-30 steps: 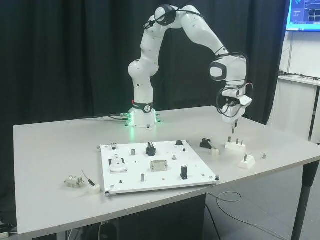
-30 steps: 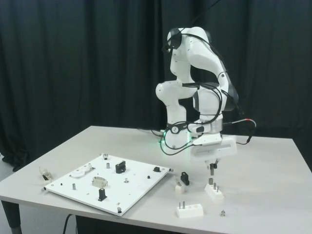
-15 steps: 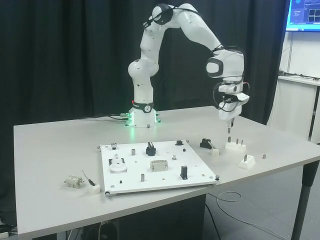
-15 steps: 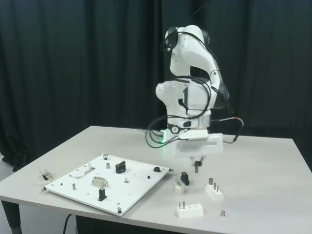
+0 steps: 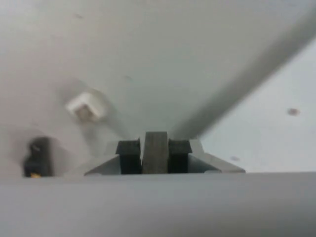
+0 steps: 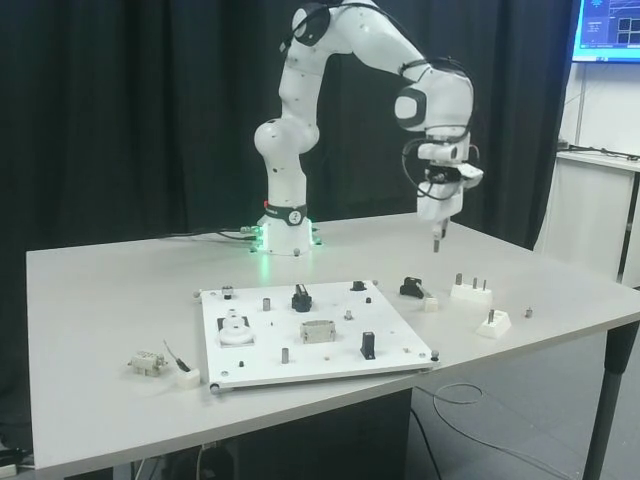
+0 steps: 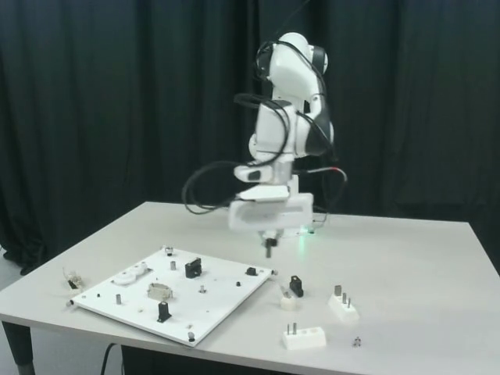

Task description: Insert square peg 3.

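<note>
One square peg [image 5: 155, 152] pinched in the gripper [image 6: 437, 243]; two white holders [image 6: 471, 292] below.

Wrist view: peg [image 5: 155, 153] lower end cut off; small white block [image 5: 85, 108] blurred.

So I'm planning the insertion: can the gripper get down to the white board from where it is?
Probably yes. The gripper, shut on the peg, hangs above the table near the white board, with nothing below it; only short parts stand on the board.
</note>
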